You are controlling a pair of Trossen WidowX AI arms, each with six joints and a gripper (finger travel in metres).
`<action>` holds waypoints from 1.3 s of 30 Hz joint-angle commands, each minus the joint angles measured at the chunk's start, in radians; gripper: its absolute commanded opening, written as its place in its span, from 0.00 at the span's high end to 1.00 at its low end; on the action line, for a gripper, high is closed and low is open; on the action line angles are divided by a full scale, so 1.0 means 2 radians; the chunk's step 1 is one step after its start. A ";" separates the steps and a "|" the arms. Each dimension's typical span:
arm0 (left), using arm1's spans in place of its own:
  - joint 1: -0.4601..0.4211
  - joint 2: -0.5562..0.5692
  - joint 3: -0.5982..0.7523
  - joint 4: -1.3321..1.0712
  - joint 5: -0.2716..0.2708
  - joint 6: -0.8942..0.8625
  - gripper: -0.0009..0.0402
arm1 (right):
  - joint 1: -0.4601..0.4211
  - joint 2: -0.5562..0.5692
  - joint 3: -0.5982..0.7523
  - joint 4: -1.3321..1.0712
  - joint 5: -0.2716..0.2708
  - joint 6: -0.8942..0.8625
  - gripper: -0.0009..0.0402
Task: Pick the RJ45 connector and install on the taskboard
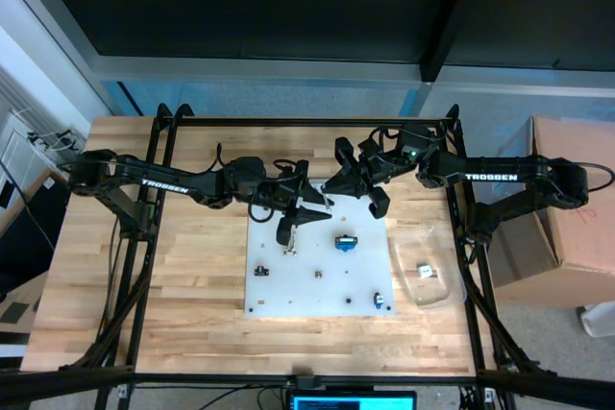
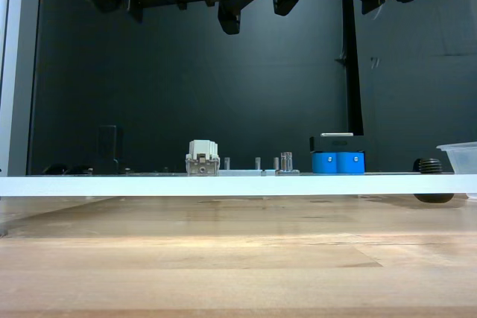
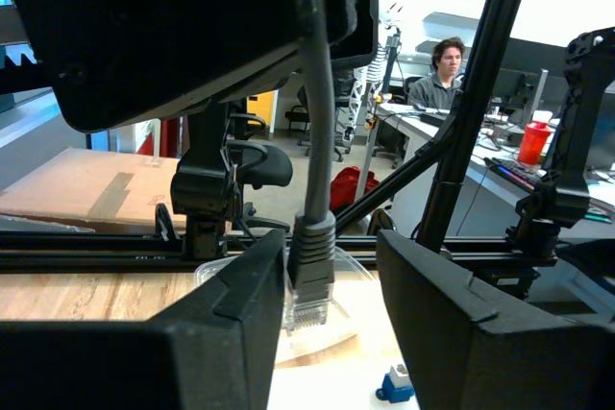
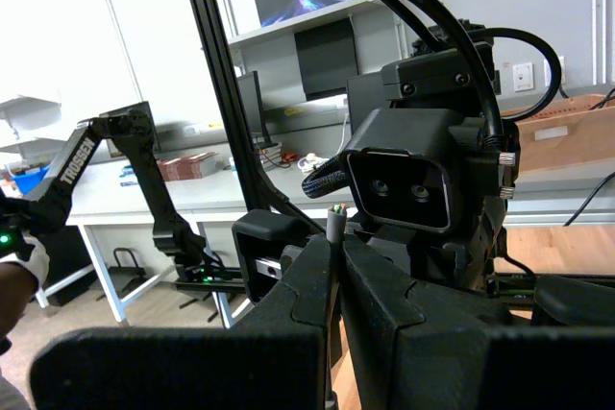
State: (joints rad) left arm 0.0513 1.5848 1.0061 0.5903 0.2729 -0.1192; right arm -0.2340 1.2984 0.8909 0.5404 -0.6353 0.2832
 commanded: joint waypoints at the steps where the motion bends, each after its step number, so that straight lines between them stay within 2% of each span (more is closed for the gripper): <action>1: 0.000 0.000 0.000 0.000 0.000 0.001 0.74 | 0.000 0.000 0.000 -0.003 -0.010 0.000 0.98; 14: 0.001 0.000 0.000 0.000 0.000 0.001 0.97 | 0.000 0.000 0.000 -0.007 -0.005 0.012 0.95; 18: 0.001 0.000 0.000 0.000 -0.003 0.001 0.97 | 0.000 0.000 0.000 -0.007 -0.005 0.021 0.85; 24: 0.001 0.000 0.000 0.000 -0.009 0.001 0.96 | 0.000 -0.007 0.000 -0.022 0.007 0.025 0.63; 26: 0.001 0.000 0.000 -0.003 -0.031 0.001 0.97 | 0.001 -0.016 0.006 -0.065 0.031 0.025 0.57; 28: 0.000 0.000 0.000 -0.007 -0.070 0.001 0.98 | 0.004 -0.023 0.028 -0.147 0.057 0.013 0.52; 30: -0.001 0.000 0.000 -0.010 -0.107 0.001 0.98 | 0.011 -0.024 0.065 -0.253 0.104 -0.006 0.49; 34: -0.003 0.000 0.000 -0.026 -0.170 0.001 0.96 | 0.029 -0.023 0.138 -0.413 0.218 -0.026 0.46; 37: -0.006 0.000 0.000 -0.035 -0.220 0.002 0.93 | 0.038 -0.023 0.185 -0.487 0.285 -0.015 0.46; 39: -0.010 0.000 0.000 -0.044 -0.245 0.003 0.91 | 0.040 -0.023 0.211 -0.528 0.320 0.000 0.46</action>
